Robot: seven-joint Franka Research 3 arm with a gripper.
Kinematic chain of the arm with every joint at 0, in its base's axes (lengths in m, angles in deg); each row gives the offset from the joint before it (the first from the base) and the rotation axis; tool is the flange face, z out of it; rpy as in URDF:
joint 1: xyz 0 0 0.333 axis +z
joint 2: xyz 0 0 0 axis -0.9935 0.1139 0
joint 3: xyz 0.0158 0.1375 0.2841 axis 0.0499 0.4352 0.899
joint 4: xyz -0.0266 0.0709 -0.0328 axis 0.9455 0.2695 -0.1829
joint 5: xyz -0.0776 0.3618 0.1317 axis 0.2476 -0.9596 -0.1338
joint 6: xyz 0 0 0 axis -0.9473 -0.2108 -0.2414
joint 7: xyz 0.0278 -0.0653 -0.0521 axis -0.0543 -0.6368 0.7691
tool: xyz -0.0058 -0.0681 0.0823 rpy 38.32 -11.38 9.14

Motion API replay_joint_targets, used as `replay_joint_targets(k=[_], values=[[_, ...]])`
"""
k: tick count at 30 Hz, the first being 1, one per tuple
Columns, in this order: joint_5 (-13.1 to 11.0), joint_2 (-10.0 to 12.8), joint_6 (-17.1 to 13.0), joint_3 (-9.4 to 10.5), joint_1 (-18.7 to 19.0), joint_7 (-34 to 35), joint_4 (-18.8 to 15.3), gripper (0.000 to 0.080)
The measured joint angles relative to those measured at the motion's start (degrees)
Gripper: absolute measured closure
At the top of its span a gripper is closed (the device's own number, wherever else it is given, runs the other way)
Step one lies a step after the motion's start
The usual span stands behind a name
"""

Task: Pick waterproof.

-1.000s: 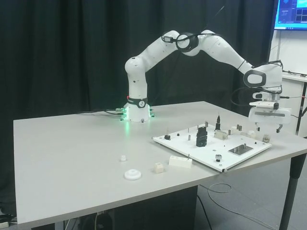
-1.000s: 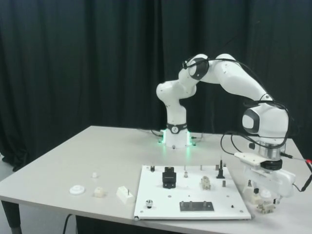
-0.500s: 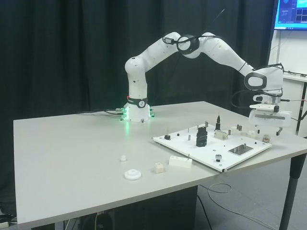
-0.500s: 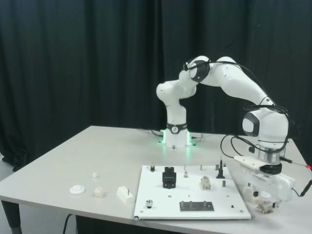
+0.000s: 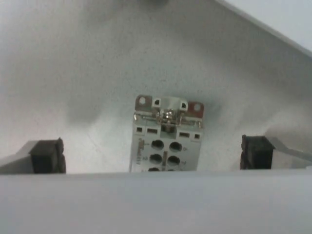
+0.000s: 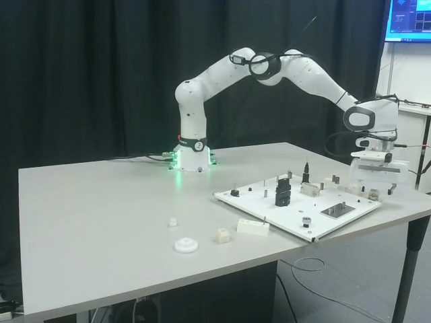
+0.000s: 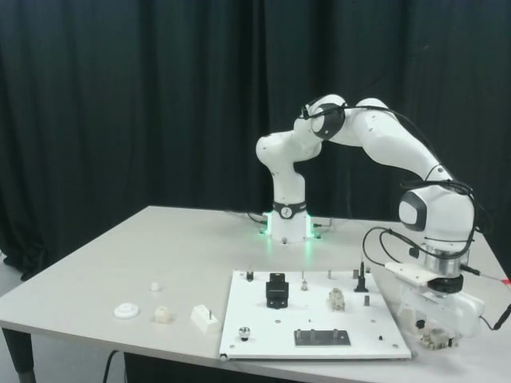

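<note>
The wrist view shows the connector (image 5: 167,135), a pale block with round sockets and a metal latch, lying on the grey counter (image 5: 73,63). Its near end is cut off by the blurred underside of the wrist that fills the lower part of that view. The jaws stand wide open, one black fingertip (image 5: 48,156) on each side of the connector, both well clear of it and holding nothing. The tips are only partly seen, their roots lost behind the same blurred band.

In the second room view the gripper (image 7: 437,323) hangs low over the counter just beyond the right-hand edge of the white board (image 7: 315,339), and the connector (image 7: 436,339) shows as a small pale shape beneath it, too small to make out in detail. In the first room view the gripper (image 6: 372,183) covers that spot, so the connector cannot be told apart there.

The board carries several small black and metal fittings, among them a black block (image 7: 277,289) and a dark flat plate (image 7: 322,337). On the bare counter beside the board lie a white ring (image 7: 125,310) and a small white box (image 7: 205,317).
</note>
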Motion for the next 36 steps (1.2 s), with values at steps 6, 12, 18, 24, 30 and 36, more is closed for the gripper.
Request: replay_joint_targets(k=[6,12,18,24,30,36], values=[[0.0,1.0,0.0,-0.07,0.0,-0.1,0.9,0.0003],[-0.4,2.0,0.0,-0.4,0.0,-0.1,1.9,0.0276],[-0.8,2.3,0.0,-0.71,-0.1,-0.1,2.2,0.044],[-1.2,2.3,0.0,-1.2,-0.1,-1.1,2.5,0.048],[-1.8,2.3,1.3,-1.88,-0.1,-3.5,3.6,0.048],[-2.0,2.3,5.0,-2.69,-0.1,-4.6,6.0,0.048]])
